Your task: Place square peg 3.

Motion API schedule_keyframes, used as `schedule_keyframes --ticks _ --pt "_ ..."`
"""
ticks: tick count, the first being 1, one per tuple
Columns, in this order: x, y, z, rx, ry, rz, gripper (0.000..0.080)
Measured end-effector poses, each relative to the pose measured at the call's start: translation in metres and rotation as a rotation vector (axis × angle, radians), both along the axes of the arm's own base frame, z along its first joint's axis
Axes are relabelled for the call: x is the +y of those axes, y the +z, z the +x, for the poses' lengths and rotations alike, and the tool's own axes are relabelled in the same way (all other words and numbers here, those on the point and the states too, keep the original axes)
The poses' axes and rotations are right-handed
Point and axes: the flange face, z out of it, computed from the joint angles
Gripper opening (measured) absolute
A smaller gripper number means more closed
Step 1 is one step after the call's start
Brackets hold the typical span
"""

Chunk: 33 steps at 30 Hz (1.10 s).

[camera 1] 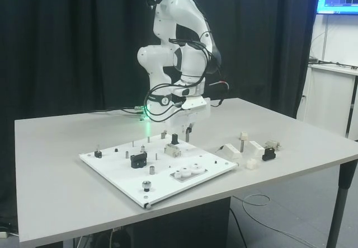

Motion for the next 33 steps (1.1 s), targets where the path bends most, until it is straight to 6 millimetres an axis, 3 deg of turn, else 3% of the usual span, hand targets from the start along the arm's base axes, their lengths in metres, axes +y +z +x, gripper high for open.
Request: schedule_keyframes --ticks 21,27,33 --pt "0.004 0.000 0.002 -0.003 0.008 0.000 0.0111" --pt "0.020 -0.001 0.003 -0.001 0.014 0.018 0.0111" --pt "0.048 -0.005 0.004 0.003 0.008 0.057 0.0111"
